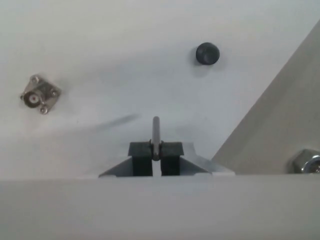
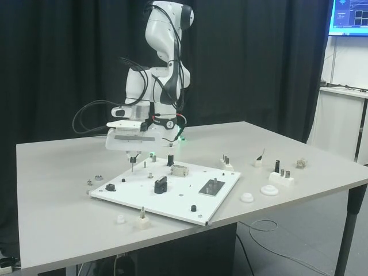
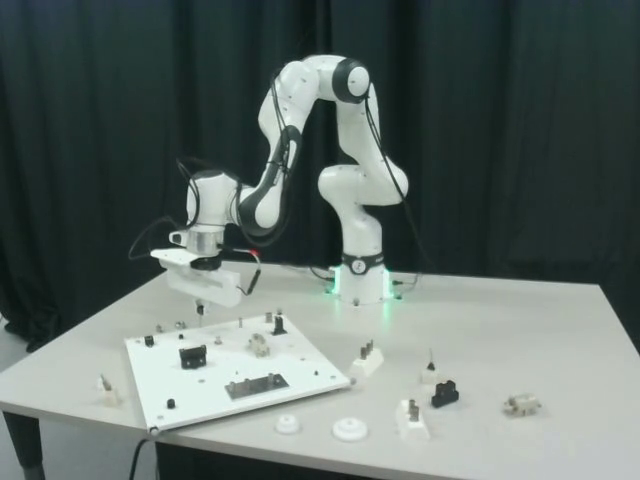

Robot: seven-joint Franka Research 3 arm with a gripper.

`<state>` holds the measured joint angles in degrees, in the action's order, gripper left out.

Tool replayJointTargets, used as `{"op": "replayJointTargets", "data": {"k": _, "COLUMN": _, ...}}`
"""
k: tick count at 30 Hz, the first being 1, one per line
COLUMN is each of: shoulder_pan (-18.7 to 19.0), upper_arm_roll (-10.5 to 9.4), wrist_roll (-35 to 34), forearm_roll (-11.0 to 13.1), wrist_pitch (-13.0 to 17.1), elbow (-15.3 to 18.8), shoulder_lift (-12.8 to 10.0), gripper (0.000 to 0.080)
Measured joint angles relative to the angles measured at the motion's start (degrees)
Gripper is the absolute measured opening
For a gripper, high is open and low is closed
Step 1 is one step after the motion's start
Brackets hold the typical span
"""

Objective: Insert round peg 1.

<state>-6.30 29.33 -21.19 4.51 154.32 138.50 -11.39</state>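
My gripper is shut on a thin grey round peg, which sticks out past the black fingertips toward the white board. In the first room view the gripper hangs over the far left part of the board, with the peg's tip just above or at the surface; contact cannot be told. The second room view shows the gripper above the board's back left corner. No hole shows under the peg.
On the board near the peg are a black round knob and a small metal connector. A metal nut lies on the grey table beside the board's edge. A black block, a metal plate and loose white parts lie farther off.
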Motion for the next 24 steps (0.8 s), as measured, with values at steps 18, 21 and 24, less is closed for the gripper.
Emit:
{"op": "replayJointTargets", "data": {"k": 18, "shoulder_pan": 0.00, "upper_arm_roll": -0.02, "wrist_roll": 0.51, "forearm_roll": 1.30, "wrist_pitch": 0.62, "elbow": 1.35, "shoulder_lift": 0.44, "gripper": 0.0032}}
{"op": "replayJointTargets", "data": {"k": 21, "shoulder_pan": 0.03, "upper_arm_roll": -0.04, "wrist_roll": 0.92, "forearm_roll": 2.04, "wrist_pitch": 0.62, "elbow": 1.53, "shoulder_lift": 0.44, "gripper": 0.0032}}
{"op": "replayJointTargets", "data": {"k": 24, "shoulder_pan": 0.03, "upper_arm_roll": -0.05, "wrist_roll": 1.27, "forearm_roll": 2.45, "wrist_pitch": 0.62, "elbow": 1.73, "shoulder_lift": 0.44, "gripper": 0.0032}}
